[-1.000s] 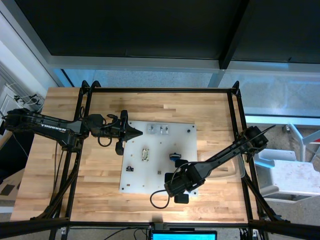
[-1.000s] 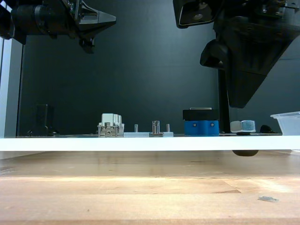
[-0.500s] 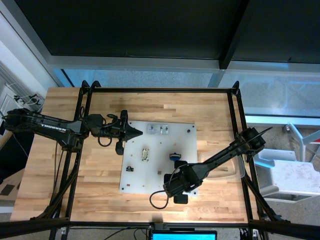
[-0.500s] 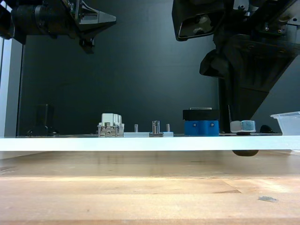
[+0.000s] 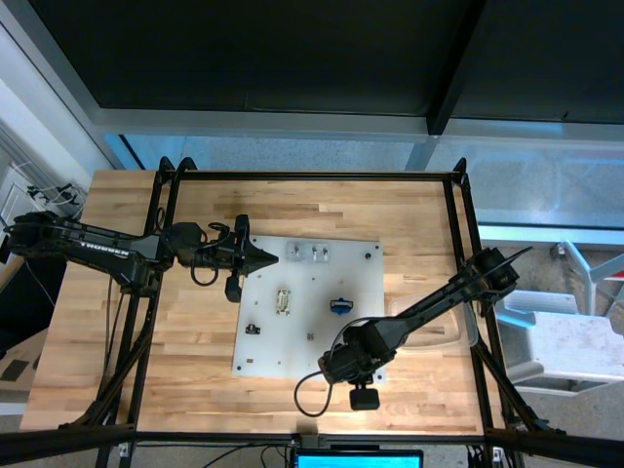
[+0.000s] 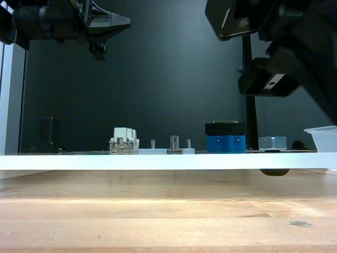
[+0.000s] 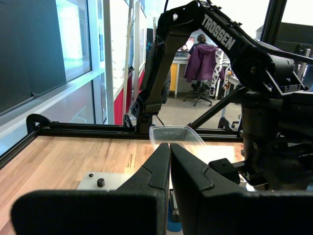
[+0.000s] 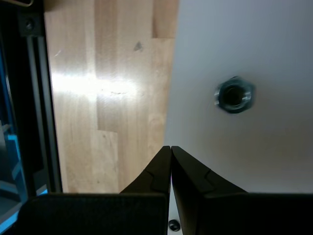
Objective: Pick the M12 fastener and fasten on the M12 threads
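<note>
Right pincer (image 8: 171, 147) is clenched on nothing, tips pressed together, up off the white board (image 8: 244, 156) by its near right edge. There's the M12 nut (image 8: 234, 95), silver with a dark centre, sitting on the board clear of the fingers; on its stud or not, I cannot tell. Left pincer (image 7: 169, 147) is clamped empty too, high over the board's far left edge. The pale wood table (image 5: 195, 322) catches a bright glare. Black frame rails box it in. The clear tray (image 7: 176, 134) sits at the right. Windows line the room, and someone in purple (image 7: 202, 56) sits far back.
</note>
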Tool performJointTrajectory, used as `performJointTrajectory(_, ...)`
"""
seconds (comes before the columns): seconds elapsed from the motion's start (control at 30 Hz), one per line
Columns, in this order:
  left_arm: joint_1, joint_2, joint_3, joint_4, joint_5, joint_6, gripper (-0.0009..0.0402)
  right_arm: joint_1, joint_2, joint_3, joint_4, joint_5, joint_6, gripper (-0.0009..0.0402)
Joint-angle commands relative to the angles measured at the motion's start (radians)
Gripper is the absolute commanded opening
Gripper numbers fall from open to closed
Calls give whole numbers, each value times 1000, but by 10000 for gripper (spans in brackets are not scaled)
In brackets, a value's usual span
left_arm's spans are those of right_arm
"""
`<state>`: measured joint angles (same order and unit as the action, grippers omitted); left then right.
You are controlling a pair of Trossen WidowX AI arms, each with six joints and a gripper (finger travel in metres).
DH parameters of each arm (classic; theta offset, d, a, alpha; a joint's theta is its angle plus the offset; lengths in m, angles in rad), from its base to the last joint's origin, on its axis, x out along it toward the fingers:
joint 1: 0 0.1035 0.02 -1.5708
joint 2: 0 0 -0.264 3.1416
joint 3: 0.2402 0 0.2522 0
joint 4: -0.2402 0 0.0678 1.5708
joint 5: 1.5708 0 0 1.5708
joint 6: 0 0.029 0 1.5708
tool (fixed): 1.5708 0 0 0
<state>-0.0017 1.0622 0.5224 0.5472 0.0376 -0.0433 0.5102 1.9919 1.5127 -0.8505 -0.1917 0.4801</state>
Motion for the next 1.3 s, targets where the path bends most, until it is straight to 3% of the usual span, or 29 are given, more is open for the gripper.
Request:
performJointTrajectory(0.03, 0, 0, 0, 0, 0, 0, 0, 0, -9, 1, -1, 90, 2, 0)
performJointTrajectory(0.2, 0, 0, 0, 0, 0, 0, 0, 0, -22, 1, 3, 265, -1, 0)
performJointTrajectory(0.27, 0, 0, 0, 0, 0, 0, 0, 0, -21, 1, 6, 313, 1, 0)
performJointTrajectory(0.33, 0, 0, 0, 0, 0, 0, 0, -2, -16, 1, 8, 332, 0, 0)
performJointTrajectory(0.63, 0, 0, 0, 0, 0, 0, 0, -2, 13, 0, 27, 332, -17, 0)
performJointTrajectory(0.77, 0, 0, 0, 0, 0, 0, 0, -3, 12, 0, 21, 307, -18, 0)
performJointTrajectory(0.83, 0, 0, 0, 0, 0, 0, 0, -3, 12, 0, 23, 235, -21, 0)
performJointTrajectory(0.93, 0, 0, 0, 0, 0, 0, 0, -3, 12, 0, 23, 86, -22, 0)
performJointTrajectory(1.0, 0, 0, 0, 0, 0, 0, 0, -4, 7, 0, 19, 24, -23, 0)
performJointTrajectory(1.03, 0, 0, 0, 0, 0, 0, 0, -4, 6, 0, 15, 9, -25, 0)
performJointTrajectory(1.17, 0, 0, 0, 0, 0, 0, 0, -4, -1, 0, -4, 19, -26, 0)
performJointTrajectory(1.3, 0, 0, 0, 0, 0, 0, 0, -4, -3, 0, -5, 89, -24, 0)
